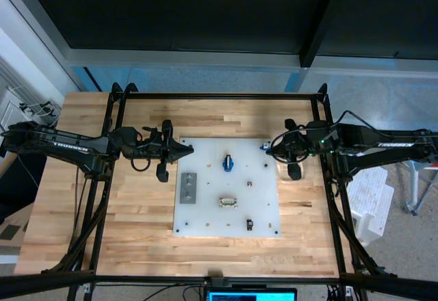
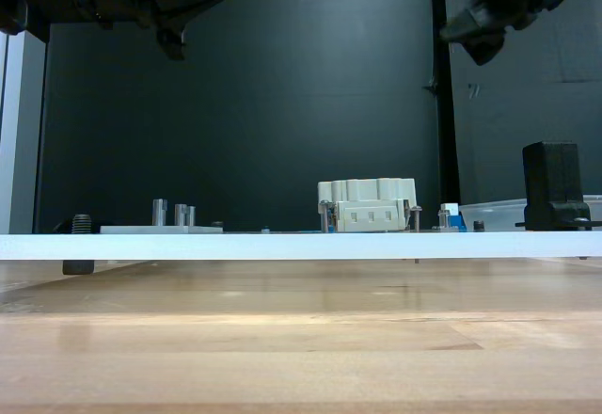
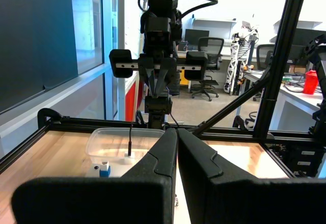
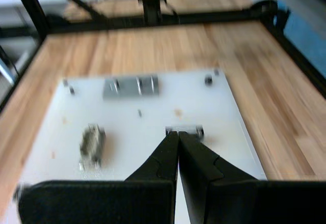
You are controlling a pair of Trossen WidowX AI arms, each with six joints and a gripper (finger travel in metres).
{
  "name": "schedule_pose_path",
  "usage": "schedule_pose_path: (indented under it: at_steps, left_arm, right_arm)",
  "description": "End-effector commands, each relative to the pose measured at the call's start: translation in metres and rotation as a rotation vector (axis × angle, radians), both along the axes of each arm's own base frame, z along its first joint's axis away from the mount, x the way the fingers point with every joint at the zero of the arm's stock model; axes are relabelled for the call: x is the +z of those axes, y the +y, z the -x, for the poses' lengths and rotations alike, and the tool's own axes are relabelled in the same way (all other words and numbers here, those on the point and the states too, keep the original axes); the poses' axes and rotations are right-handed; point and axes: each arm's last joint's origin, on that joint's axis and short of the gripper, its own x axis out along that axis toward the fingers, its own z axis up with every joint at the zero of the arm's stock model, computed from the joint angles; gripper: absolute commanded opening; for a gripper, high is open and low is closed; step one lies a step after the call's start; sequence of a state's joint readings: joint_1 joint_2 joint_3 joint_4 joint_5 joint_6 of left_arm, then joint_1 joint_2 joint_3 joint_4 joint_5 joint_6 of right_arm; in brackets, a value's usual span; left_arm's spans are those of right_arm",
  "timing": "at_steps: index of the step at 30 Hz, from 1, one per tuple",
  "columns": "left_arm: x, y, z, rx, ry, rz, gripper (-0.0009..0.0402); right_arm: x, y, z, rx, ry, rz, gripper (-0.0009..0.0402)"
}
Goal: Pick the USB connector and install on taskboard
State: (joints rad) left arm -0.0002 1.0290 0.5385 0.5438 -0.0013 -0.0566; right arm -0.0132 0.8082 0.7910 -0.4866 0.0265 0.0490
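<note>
High view: the left gripper [image 1: 188,149] hovers with fingers pressed together, empty, over the 10 o'clock corner of the taskboard [image 1: 205,212]. The right gripper [image 1: 269,150], likewise closed on nothing, hangs at 2 o'clock, beside a clear tub [image 3: 94,143].

A wooden table [image 1: 137,232] of pale planks is ringed by a black metal frame [image 1: 219,96]. On the table's right half sits a clear plastic tub [image 1: 295,171], shallow and lidless. At the near edge, a screen [image 1: 251,294] glows blue. Off the right side of the table, white papers [image 1: 369,202] lie on the floor. Beyond the table is an office room with a black swivel chair [image 3: 208,76], desks, and a red cup [image 3: 310,81].
</note>
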Motion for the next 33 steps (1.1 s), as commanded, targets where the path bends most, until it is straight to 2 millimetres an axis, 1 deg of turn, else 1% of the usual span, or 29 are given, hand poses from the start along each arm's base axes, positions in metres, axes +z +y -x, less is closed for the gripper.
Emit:
schedule_pose_path:
  at_steps: [1, 8, 13, 20, 25, 29, 33]
  left_arm:
    - [0.0, 0.0, 0.0, 0.0, -0.001, 0.0, 0.0]
    - [0.0, 0.0, 0.0, 0.0, -0.001, 0.0, 0.0]
    - [0.0, 0.0, 0.0, 0.0, -0.001, 0.0, 0.0]
    - [0.0, 0.0, 0.0, 0.0, -0.001, 0.0, 0.0]
    - [0.0, 0.0, 0.0, 0.0, -0.001, 0.0, 0.0]
    - [0.0, 0.0, 0.0, 0.0, -0.001, 0.0, 0.0]
    - [0.0, 0.0, 0.0, 0.0, -0.001, 0.0, 0.0]
  right_arm:
    - [0.007, 0.0, 0.008, 0.01, 0.081, 0.016, 0.0]
    - [0.02, 0.0, 0.031, 0.032, 0.293, 0.052, 0.0]
    - [0.022, 0.0, 0.047, 0.042, 0.431, 0.055, 0.0]
    - [0.009, 0.0, 0.061, 0.064, 0.612, 0.077, 0.0]
    - [0.003, -0.002, 0.063, 0.072, 0.656, 0.147, 0.0]
    - [-0.003, -0.007, 0.062, 0.057, 0.68, 0.151, 0.0]
    - [-0.014, -0.014, 0.062, 0.049, 0.721, 0.158, 0.0003]
